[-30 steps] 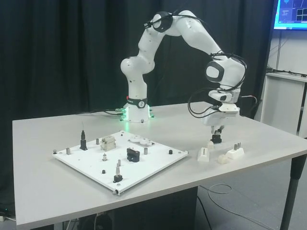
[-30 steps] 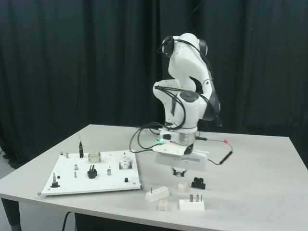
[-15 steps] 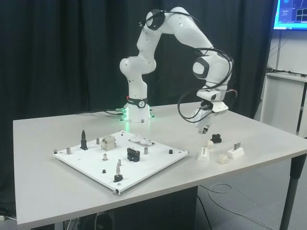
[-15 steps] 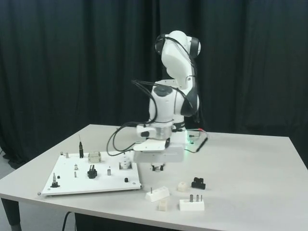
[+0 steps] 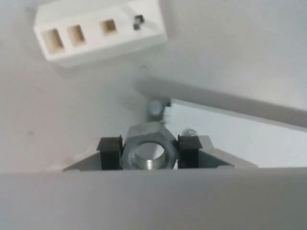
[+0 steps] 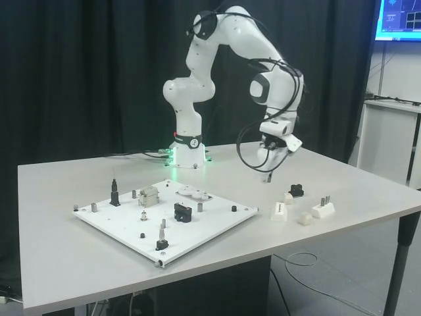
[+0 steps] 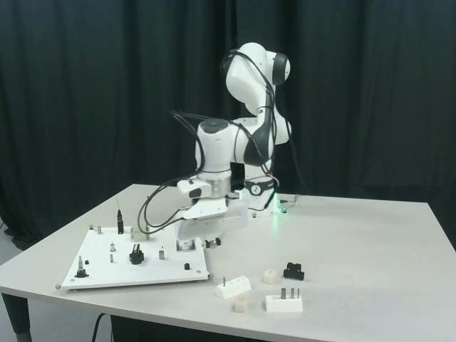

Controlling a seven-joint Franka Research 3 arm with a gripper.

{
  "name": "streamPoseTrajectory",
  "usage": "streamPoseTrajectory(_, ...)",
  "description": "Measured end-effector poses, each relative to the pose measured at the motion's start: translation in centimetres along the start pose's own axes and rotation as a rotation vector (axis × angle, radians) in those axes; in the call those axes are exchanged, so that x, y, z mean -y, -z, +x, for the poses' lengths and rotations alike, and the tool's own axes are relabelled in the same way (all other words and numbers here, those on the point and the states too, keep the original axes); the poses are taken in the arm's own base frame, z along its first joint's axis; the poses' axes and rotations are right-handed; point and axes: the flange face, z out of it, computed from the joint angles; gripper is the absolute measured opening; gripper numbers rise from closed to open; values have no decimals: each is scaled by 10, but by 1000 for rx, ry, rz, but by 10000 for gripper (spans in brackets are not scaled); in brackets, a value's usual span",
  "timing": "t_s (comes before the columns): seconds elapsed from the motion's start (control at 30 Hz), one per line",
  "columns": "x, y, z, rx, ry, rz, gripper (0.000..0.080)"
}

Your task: Insert bolt 4.

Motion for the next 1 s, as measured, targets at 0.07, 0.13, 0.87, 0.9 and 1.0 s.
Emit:
streamPoseTrajectory(0.07, -8, 0, 2, -6, 32, 1, 243)
streamPoseTrajectory(0.13, -17, 0, 3, -11, 66, 2, 243)
streamPoseTrajectory(0.87, -77, -9, 4, -39, 348, 2, 243)
streamPoseTrajectory(0.9, -79, -10, 4, -40, 359, 2, 243)
streamPoseTrajectory(1.0, -83, -15, 2, -43, 391, 0, 243)
